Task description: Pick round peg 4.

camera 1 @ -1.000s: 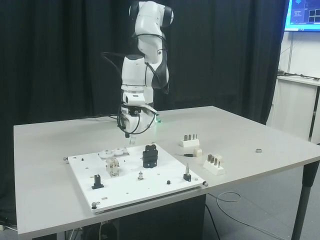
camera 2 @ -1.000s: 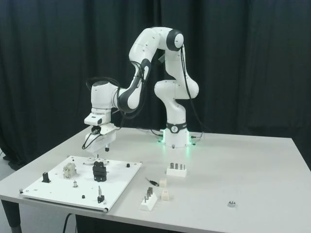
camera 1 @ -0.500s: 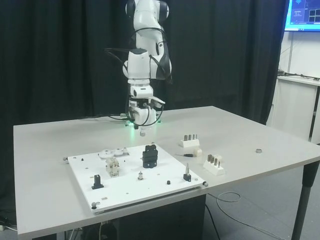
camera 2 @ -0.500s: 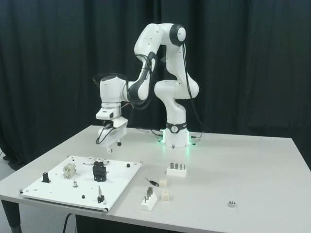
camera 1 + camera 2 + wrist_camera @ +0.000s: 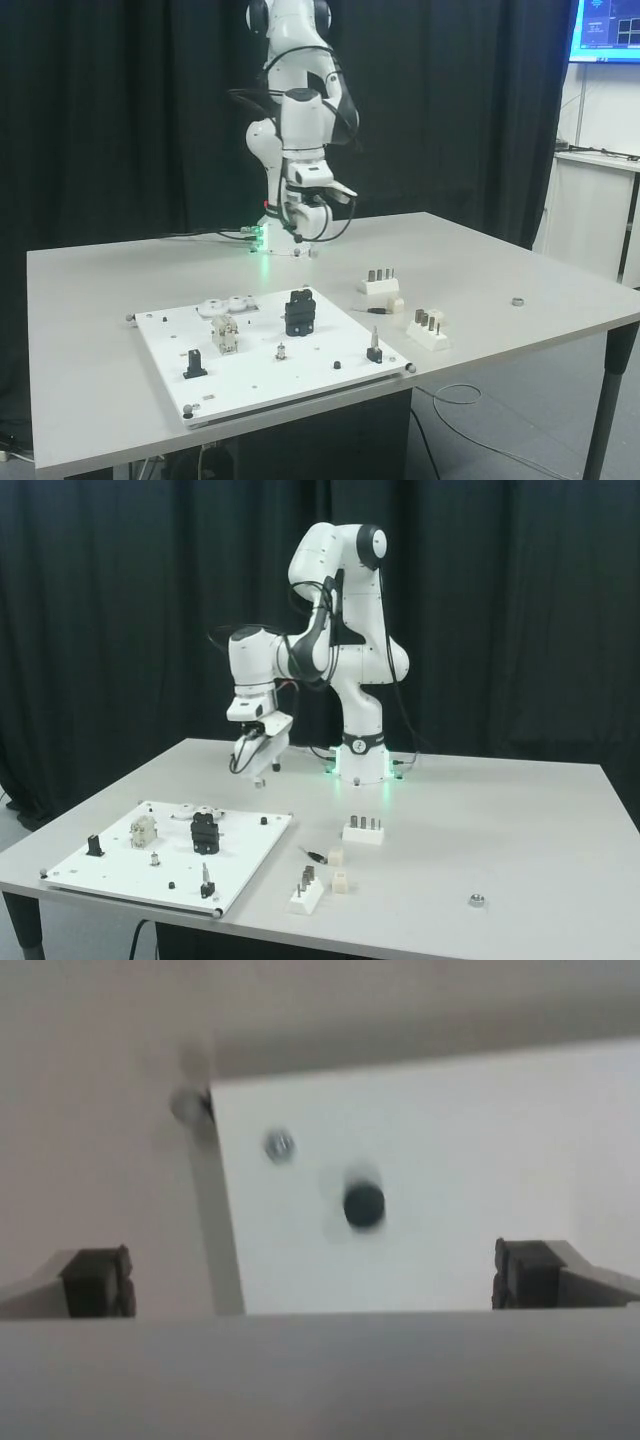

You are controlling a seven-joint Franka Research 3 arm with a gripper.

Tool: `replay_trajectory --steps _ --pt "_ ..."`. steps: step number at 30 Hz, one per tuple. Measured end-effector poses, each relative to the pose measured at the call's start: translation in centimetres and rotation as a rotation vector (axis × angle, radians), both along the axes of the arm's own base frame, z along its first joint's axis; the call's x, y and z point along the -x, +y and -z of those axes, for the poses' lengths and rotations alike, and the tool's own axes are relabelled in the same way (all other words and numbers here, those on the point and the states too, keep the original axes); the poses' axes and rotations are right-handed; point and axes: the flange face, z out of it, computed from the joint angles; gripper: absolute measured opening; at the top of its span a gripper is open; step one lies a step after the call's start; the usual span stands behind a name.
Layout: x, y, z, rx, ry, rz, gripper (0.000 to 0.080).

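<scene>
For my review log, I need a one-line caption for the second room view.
White Franka arm holds its gripper above the grey table, between the white board and two peg blocks.

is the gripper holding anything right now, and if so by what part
Nothing is held. In the wrist view the gripper is open, both fingertips wide apart with only the white board showing between them.
</scene>
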Motion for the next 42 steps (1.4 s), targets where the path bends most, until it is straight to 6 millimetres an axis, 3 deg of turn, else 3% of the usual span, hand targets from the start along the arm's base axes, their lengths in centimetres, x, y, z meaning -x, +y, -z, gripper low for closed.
replay_trajectory --steps 25,42 --pt "-0.3 13.3 2.4 0.035 0.122 0.023 0.08" --pt "-0.3 18.9 3.7 0.152 0.113 0.06 0.08"
